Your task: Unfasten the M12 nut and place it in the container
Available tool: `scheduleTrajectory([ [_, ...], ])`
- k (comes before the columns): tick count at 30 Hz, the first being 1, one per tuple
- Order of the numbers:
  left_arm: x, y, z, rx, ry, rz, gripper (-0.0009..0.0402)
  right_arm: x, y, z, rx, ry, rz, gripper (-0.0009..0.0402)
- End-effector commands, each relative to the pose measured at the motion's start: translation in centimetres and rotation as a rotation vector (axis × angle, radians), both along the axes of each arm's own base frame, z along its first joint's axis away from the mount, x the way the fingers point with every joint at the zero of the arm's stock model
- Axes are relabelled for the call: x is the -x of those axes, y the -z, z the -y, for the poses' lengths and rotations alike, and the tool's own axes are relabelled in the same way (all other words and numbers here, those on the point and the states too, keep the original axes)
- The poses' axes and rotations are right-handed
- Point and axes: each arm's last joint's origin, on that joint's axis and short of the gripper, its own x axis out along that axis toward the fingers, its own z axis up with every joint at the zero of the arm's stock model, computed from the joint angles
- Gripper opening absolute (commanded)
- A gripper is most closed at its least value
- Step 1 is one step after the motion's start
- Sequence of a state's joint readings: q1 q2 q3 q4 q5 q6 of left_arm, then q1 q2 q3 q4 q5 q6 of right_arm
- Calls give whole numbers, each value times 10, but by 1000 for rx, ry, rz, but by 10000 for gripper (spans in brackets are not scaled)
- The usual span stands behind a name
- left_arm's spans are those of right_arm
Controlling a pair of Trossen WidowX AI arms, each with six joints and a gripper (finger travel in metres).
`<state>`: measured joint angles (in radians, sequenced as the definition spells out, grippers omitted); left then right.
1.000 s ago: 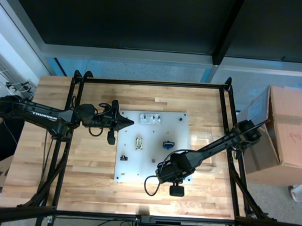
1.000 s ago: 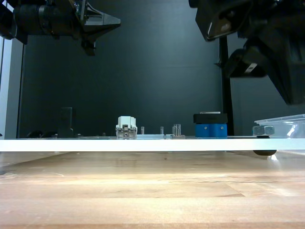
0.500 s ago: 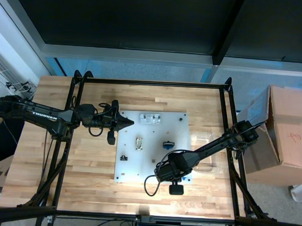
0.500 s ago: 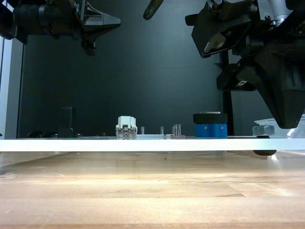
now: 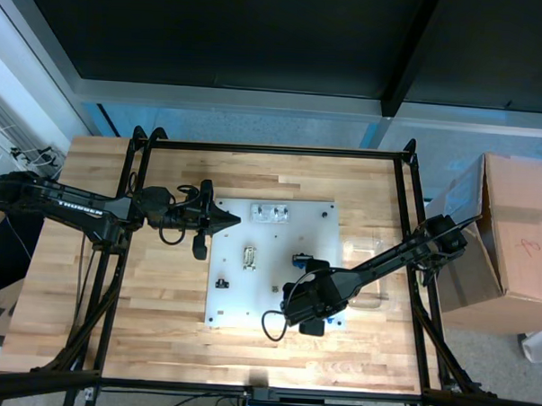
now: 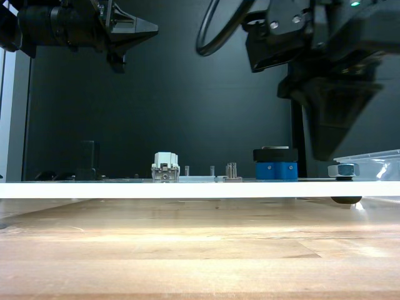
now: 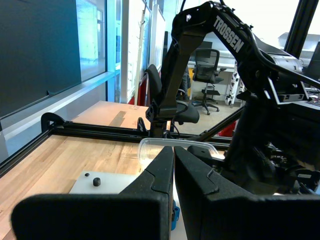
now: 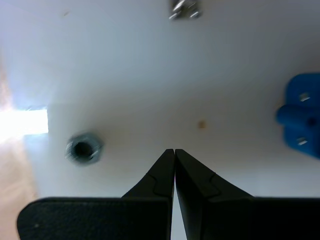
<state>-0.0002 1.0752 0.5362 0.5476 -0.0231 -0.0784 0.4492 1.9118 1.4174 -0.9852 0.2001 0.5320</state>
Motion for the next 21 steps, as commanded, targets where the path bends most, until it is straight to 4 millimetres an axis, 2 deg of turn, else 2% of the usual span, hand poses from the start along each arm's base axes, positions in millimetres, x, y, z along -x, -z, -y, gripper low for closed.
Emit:
scheduleTrajectory([
  [1,0,0,0,0,0,0,0,2,-3,-1,-73,17,-23,0],
  [9,0,0,0,0,0,0,0,1,-14,-13,-381,4,-103,0],
  [12,0,0,0,0,0,0,0,0,-13,-14,-378,2,-90,0],
  [21,0,0,0,0,0,0,0,-10,9,-20,-375,-3,-89,0],
])
